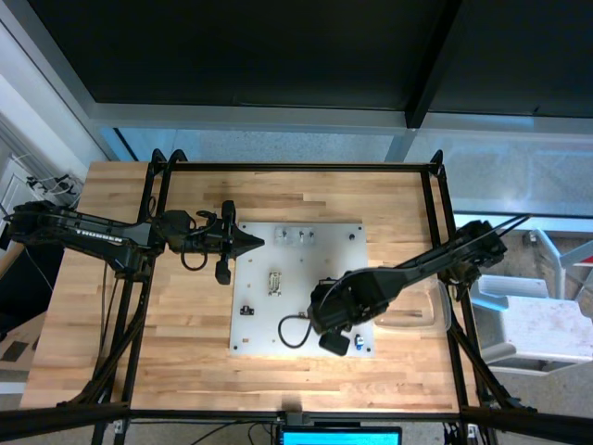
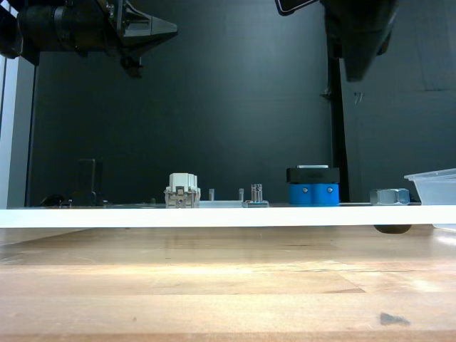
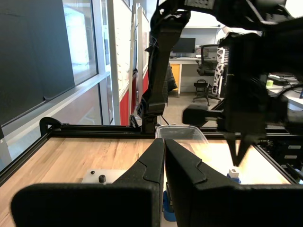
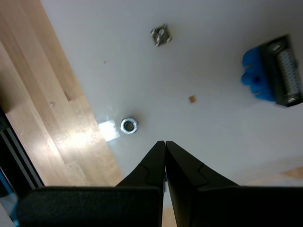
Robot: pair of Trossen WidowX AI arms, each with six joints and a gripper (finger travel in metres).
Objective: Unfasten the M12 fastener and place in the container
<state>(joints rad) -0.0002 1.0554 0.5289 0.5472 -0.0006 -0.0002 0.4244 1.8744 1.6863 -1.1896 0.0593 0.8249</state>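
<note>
At the left of the pale wooden bench point(image 1: 185, 334), I see the left gripper point(image 1: 258, 243) held high over the left edge of the square white board point(image 1: 255, 283), its black fingers pressed together. Over the board's near right part hangs the right gripper point(image 4: 165, 143), pointing down, fingers likewise together. Beneath it, a little aside of its tips, sits the small silver M12 nut point(image 4: 129, 125), low on the board near the edge; it looks seated on its stud, though I cannot be sure. Right of the board stands the shallow clear plastic container point(image 2: 436, 187), apart from the nut.
</note>
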